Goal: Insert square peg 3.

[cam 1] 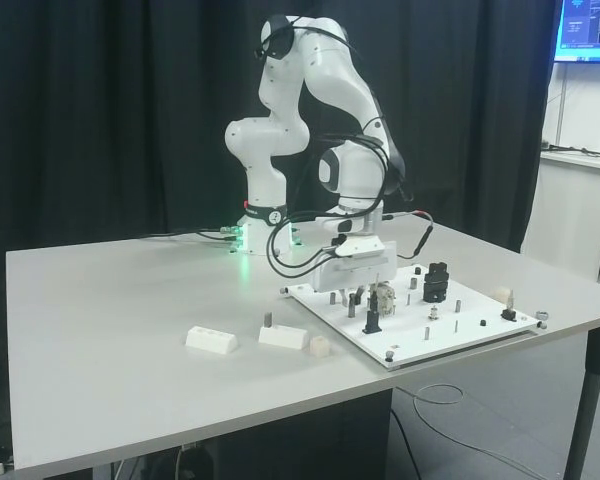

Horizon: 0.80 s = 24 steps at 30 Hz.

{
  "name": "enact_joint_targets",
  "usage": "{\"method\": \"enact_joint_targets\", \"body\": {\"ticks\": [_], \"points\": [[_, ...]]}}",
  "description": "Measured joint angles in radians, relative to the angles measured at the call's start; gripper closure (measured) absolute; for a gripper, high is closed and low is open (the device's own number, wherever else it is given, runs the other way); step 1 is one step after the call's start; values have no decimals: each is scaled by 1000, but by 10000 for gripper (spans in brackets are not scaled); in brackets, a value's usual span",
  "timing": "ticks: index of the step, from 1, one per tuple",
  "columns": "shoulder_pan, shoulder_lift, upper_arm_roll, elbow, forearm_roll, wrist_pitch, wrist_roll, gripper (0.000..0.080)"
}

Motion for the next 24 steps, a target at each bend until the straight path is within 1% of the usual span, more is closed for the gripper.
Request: {"method": "enact_joint_targets", "body": {"ticks": [13,24], "points": [[1,10,1,17,0,0,-28,689],[0,8,0,19,-2,-27,-36,689]]}}
